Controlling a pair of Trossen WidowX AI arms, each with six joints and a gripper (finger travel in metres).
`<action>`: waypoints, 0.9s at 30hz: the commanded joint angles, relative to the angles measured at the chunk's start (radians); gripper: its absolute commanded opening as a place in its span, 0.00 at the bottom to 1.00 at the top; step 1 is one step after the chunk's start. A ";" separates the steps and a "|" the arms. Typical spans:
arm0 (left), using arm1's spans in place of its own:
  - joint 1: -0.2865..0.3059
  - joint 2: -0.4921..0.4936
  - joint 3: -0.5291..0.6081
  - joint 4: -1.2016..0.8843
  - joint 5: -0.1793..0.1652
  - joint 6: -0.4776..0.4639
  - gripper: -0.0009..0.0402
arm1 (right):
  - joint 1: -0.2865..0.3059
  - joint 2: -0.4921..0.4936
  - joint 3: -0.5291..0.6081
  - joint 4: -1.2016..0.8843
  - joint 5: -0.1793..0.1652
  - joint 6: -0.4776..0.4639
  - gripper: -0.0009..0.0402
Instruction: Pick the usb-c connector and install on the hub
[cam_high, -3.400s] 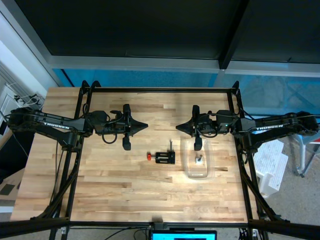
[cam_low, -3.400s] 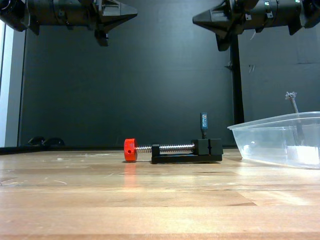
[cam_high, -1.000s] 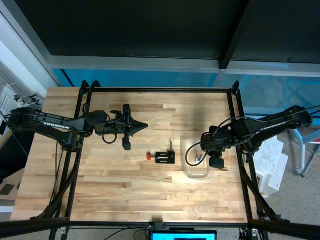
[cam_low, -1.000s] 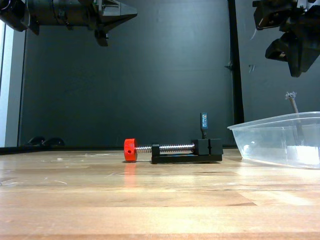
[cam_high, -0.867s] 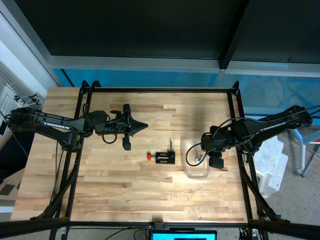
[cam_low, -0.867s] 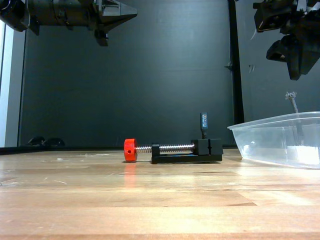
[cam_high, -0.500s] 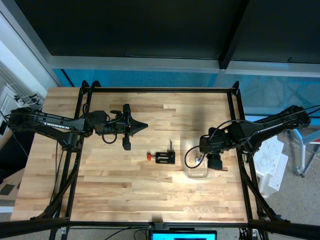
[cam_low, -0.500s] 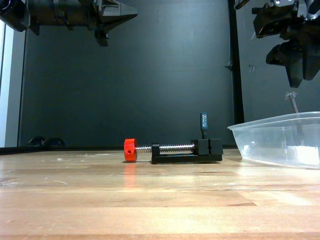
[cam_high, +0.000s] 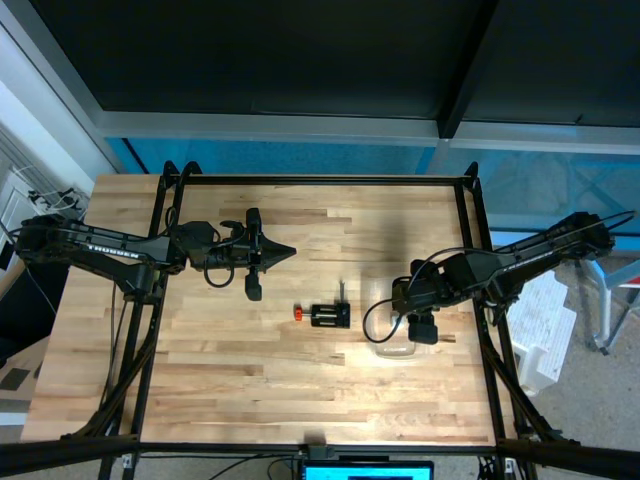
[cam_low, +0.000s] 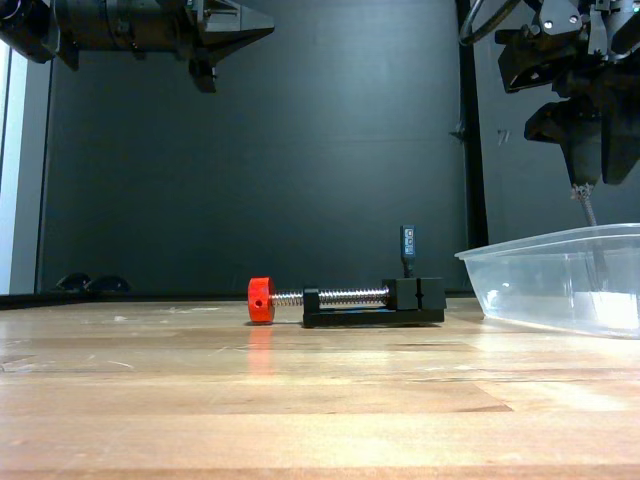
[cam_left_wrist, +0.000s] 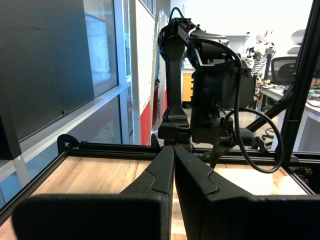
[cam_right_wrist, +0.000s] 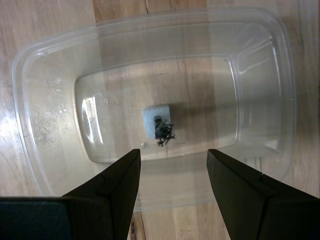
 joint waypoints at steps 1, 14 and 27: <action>0.000 0.000 0.000 0.000 0.000 0.000 0.02 | 0.003 0.016 0.000 0.008 0.000 0.000 0.47; 0.000 0.000 0.000 0.000 0.000 0.000 0.02 | 0.011 0.063 -0.004 0.051 0.000 0.000 0.47; 0.000 0.000 0.000 0.000 0.000 0.000 0.02 | 0.018 0.082 -0.028 0.094 0.000 0.001 0.47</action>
